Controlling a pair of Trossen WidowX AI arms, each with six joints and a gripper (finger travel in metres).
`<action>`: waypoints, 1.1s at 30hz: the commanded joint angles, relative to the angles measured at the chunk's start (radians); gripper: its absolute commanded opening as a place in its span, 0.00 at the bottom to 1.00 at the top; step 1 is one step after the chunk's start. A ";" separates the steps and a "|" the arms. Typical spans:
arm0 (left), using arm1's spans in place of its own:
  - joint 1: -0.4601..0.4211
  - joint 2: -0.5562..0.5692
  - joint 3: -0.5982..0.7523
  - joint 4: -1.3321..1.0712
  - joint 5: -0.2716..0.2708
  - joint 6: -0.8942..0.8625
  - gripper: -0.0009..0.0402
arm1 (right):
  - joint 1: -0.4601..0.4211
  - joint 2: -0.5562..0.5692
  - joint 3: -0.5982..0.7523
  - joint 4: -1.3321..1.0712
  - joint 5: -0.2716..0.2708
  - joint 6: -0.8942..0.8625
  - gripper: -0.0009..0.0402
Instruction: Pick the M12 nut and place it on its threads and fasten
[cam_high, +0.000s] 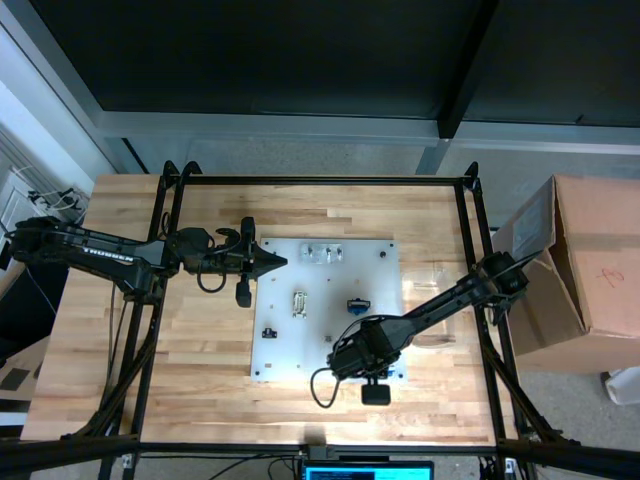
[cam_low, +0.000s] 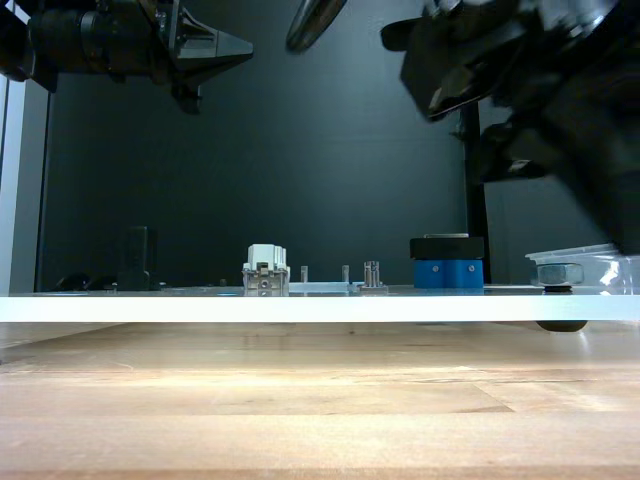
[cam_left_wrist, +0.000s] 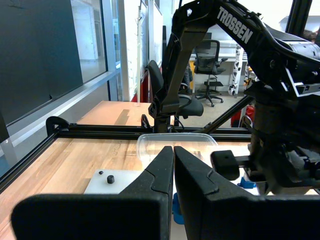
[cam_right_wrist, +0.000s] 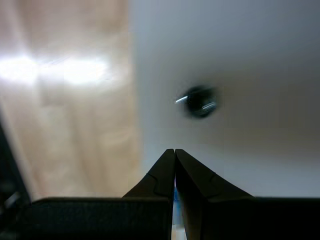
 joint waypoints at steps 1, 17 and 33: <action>0.000 0.000 0.000 0.000 0.000 0.000 0.02 | 0.001 0.000 -0.001 -0.002 0.095 0.040 0.02; 0.000 0.000 0.000 0.000 0.000 0.000 0.02 | 0.002 0.005 -0.013 0.058 -0.030 0.015 0.02; 0.000 0.000 0.000 0.000 0.000 0.000 0.02 | 0.001 -0.011 -0.005 0.003 0.166 0.060 0.02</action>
